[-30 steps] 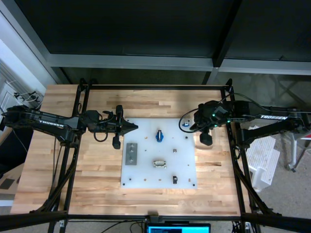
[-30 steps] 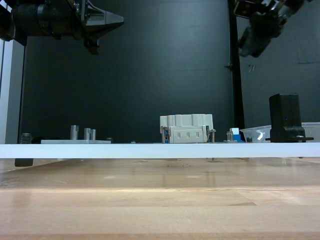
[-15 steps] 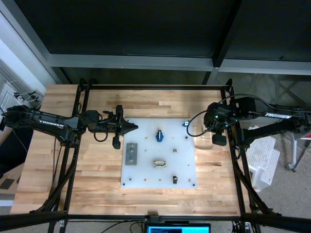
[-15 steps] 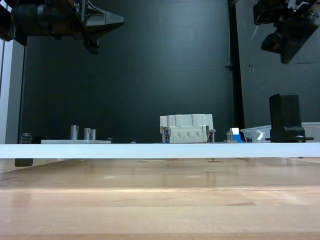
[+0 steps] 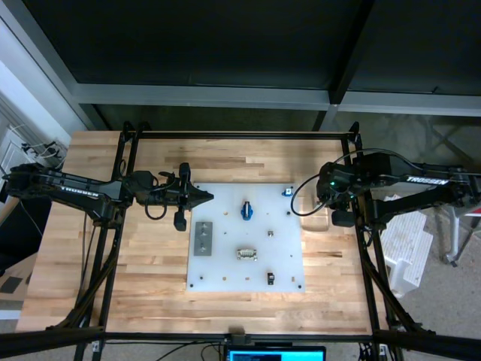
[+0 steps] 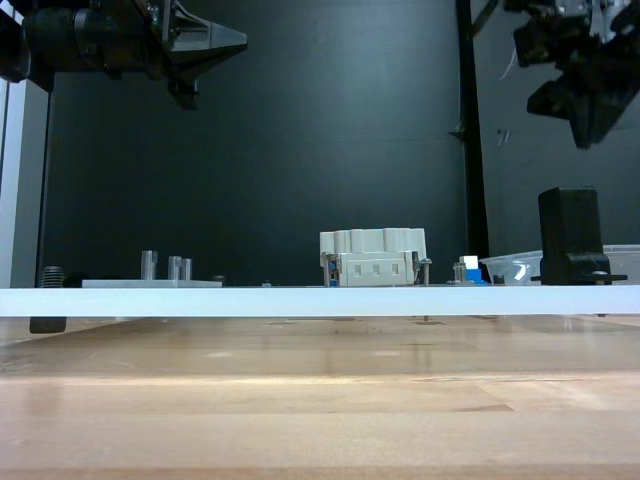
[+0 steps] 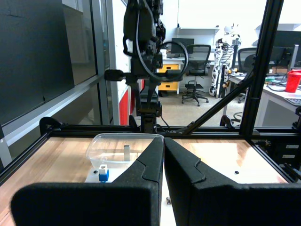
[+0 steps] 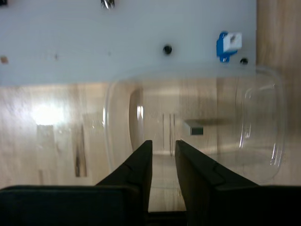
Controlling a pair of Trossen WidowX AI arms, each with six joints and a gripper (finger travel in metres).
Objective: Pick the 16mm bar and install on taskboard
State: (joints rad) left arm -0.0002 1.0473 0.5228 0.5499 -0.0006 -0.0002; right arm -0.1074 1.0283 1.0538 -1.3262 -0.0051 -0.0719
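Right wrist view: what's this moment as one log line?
right gripper: open, above clear plastic tray | small grey bar: in tray | left gripper: shut, at left edge of white square taskboard

Low view: left gripper [image 6: 243, 40] & right gripper [image 6: 588, 135] cut off at top; grey bit [image 8: 194, 128] unclear.

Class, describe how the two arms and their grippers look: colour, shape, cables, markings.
The left arm and right arm are slim, black, lettered TROSSEN in white, with looping black cables. The left gripper, near the taskboard's far-left corner, and the right gripper, above a clear tray, have black wedge-shaped fingers.
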